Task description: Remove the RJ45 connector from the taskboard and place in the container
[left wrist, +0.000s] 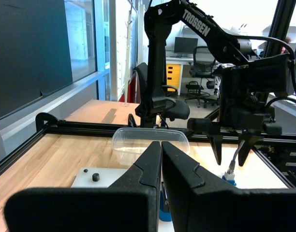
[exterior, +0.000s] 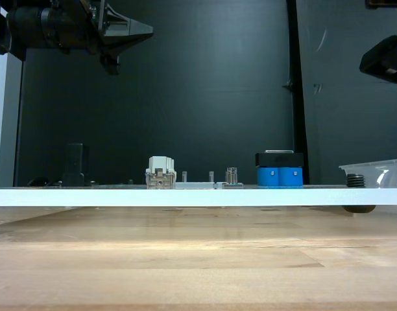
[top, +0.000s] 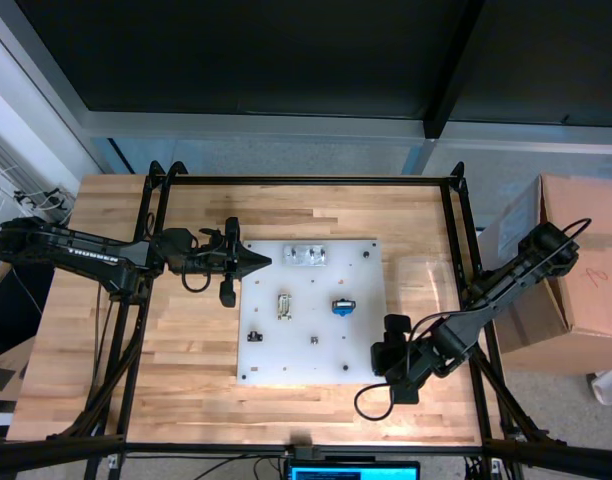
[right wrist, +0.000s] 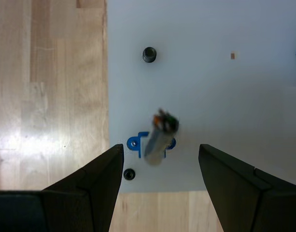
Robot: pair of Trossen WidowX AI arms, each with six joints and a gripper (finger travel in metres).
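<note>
Right tool (right wrist: 160, 148) is closest to the lens on the right wrist cam: fingers (right wrist: 90, 183) spread wide, gripping nothing, hanging over the near right corner of the taskboard (top: 286, 360). RJ45 connector (right wrist: 160, 131) sits in its blue seat (right wrist: 133, 143) right under it, not pulled yet, centred in the gap between the fingers. Long axis is upright: the short cable stub (left wrist: 230, 170) with coloured wire ends points straight up at the tool. So I read the next move as a plain vertical drop, close on the stub or body, then pull up along that same axis. Any sideways drag could jam it in the seat. Left wrist cam shows it side-on: stub rising from the blue seat between the two right fingers, no contact that I can see. Whether the tips already reach the stub's top level I can't tell. Left tool (left wrist: 161, 143) is clenched on nothing, held high over the board's left edge, pointing across the board, well apart from the connector. Right arm (top: 516, 270) is clearly the nearer one. Clear plastic container (left wrist: 138, 137) sits on the bench (top: 196, 350) at the board's right side, also the right arm's side, so the carry after extraction looks short.
</note>
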